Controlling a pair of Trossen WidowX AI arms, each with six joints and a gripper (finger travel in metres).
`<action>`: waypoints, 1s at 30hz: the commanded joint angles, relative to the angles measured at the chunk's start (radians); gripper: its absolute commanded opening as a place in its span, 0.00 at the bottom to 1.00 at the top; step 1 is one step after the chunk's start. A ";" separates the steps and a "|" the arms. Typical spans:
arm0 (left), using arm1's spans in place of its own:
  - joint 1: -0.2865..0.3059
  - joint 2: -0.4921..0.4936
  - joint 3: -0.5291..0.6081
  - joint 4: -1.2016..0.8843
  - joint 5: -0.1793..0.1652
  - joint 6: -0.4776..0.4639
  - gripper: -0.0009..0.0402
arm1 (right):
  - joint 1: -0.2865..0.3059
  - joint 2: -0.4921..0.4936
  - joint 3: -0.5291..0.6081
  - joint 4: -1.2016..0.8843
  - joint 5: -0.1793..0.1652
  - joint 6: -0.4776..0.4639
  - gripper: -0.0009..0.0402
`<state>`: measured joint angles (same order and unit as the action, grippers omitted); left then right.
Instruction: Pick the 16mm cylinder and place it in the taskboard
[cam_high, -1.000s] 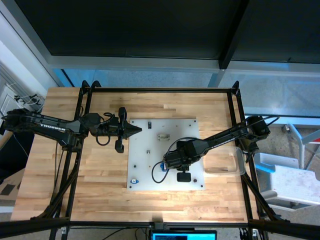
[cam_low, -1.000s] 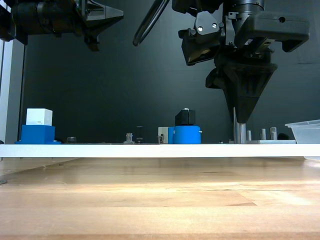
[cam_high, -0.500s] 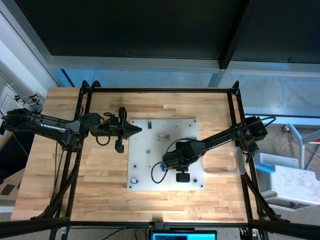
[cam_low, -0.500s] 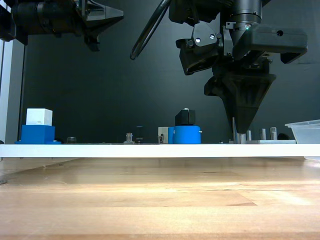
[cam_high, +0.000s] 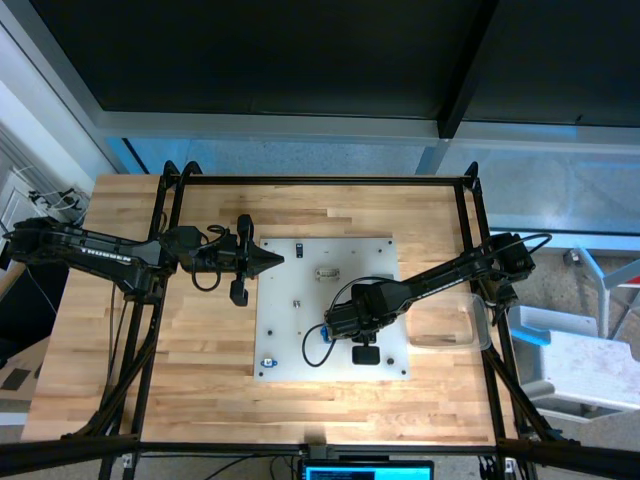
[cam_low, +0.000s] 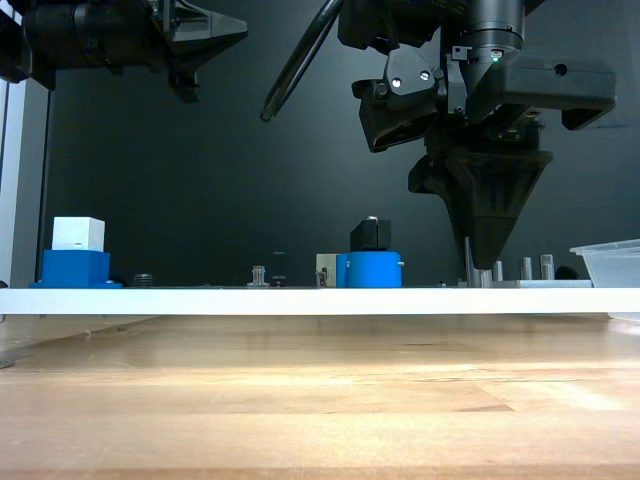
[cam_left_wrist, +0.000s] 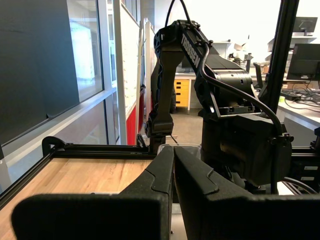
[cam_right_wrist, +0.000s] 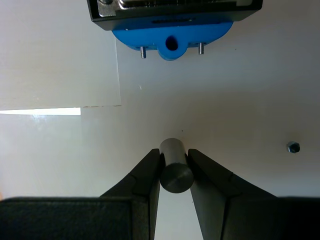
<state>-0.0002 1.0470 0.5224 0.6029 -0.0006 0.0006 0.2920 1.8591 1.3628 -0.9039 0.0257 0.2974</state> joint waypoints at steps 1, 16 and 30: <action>0.000 0.000 0.000 0.000 0.000 0.000 0.02 | 0.000 0.000 0.000 0.001 -0.002 0.002 0.03; 0.000 0.000 0.000 0.000 0.000 0.000 0.02 | 0.003 0.000 0.000 0.001 -0.002 0.003 0.14; 0.000 0.000 0.000 0.000 0.000 0.000 0.02 | 0.007 -0.001 0.001 0.000 -0.001 0.000 0.38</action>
